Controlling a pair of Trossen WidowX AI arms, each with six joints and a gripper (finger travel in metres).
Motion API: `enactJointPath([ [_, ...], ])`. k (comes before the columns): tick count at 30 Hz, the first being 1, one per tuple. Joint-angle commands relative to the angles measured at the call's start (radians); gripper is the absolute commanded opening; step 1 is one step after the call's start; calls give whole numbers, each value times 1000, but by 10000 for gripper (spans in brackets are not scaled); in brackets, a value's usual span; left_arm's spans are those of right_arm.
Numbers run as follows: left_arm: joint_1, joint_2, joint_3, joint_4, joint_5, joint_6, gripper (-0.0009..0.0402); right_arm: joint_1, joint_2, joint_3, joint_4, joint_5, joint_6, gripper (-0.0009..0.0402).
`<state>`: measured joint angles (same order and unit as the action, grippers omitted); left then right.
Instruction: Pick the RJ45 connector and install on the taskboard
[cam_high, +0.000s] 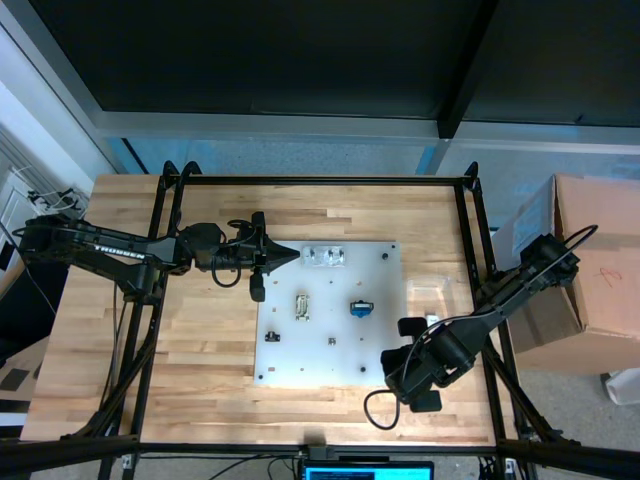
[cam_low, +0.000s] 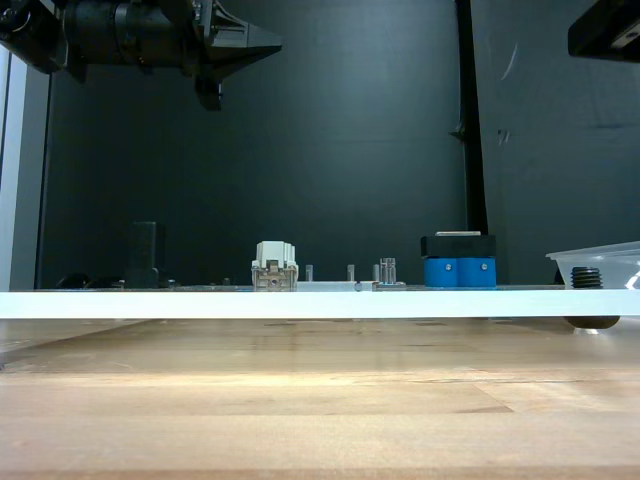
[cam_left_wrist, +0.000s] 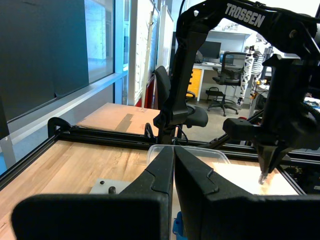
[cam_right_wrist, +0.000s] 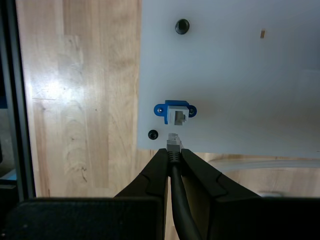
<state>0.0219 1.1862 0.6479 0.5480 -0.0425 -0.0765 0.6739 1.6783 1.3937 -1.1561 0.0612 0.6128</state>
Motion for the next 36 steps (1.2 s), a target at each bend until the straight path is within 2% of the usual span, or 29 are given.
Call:
enactJointPath([
  [1,0,0,0,0,0,0,0,-1,0,-20,24,0,0,0],
  [7,0,0,0,0,0,0,0,-7,0,-44,45,2,-3,0],
  [10,0,0,0,0,0,0,0,-8,4,-45,47,28,-3,0],
  [36,0,0,0,0,0,0,0,-13,7,-114,132,16,-18,0],
])
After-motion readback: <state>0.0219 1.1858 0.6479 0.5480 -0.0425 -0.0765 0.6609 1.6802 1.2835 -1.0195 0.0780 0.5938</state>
